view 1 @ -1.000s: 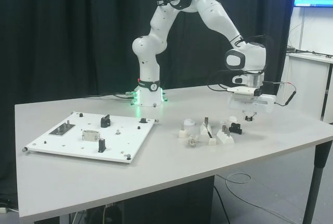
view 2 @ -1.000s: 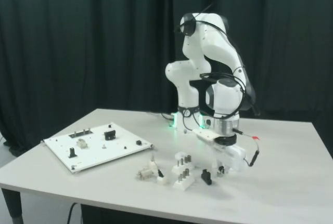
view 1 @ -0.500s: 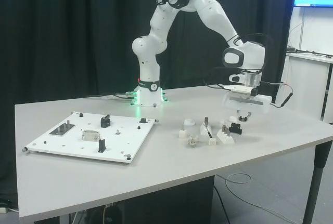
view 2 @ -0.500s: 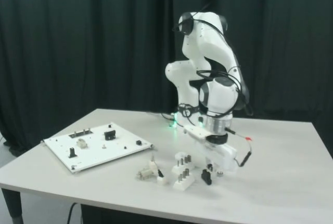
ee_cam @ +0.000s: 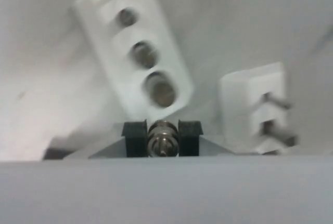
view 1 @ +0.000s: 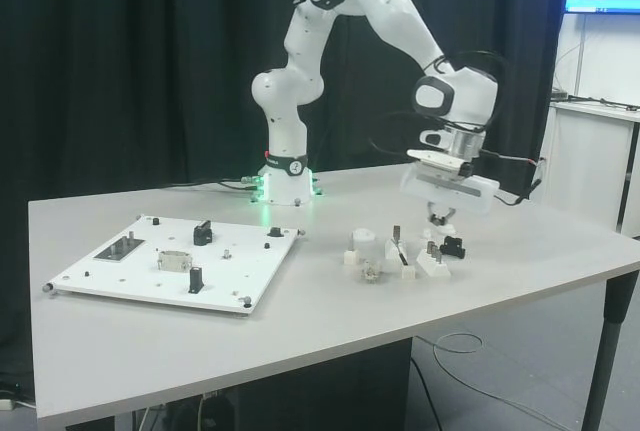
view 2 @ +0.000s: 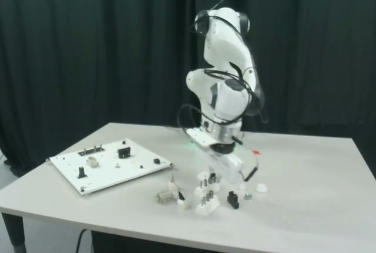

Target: Insert BNC.

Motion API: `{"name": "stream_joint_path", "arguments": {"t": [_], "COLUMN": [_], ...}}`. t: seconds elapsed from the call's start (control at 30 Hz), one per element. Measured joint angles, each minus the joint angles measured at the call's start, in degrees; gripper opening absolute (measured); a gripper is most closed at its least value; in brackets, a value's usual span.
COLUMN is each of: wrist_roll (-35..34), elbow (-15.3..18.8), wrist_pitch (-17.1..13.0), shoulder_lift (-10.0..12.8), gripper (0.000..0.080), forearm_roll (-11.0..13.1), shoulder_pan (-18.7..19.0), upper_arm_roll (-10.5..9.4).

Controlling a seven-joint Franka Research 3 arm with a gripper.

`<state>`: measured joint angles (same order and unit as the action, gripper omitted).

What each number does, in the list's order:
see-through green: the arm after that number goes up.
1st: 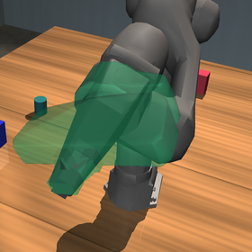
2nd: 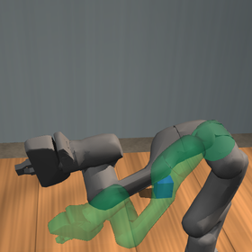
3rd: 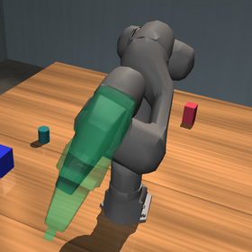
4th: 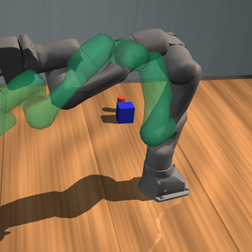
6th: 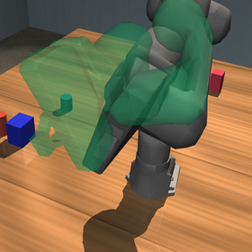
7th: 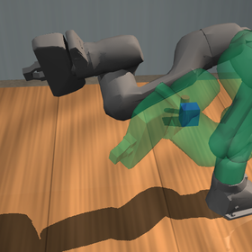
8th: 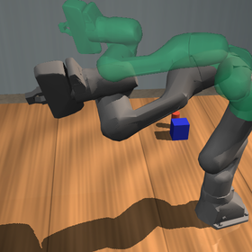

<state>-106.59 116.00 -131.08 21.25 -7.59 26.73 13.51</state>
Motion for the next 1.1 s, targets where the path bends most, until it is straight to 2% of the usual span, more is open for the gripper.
{"name": "stream_joint_path", "arguments": {"t": [0.17, 0.67, 0.97, 1.1], "wrist_roll": [2.30, 11.58, 18.09, 21.46], "elbow": [1.58, 7.28, 9.55, 10.66], "wrist_pitch": [1.20, 1.07, -0.60, -2.27], "shoulder_lift": [-1.91, -7.46, -9.52, -10.21], "gripper": [0.0122, 0.0122, 0.0122, 0.0122], "forearm_roll": [-1.35, -4.35, -5.57, -5.94], "shoulder_pan": [-2.59, -11.58, -17.41, -20.05], "upper_arm_roll": [-0.06, -0.07, 0.10, 0.35]}}
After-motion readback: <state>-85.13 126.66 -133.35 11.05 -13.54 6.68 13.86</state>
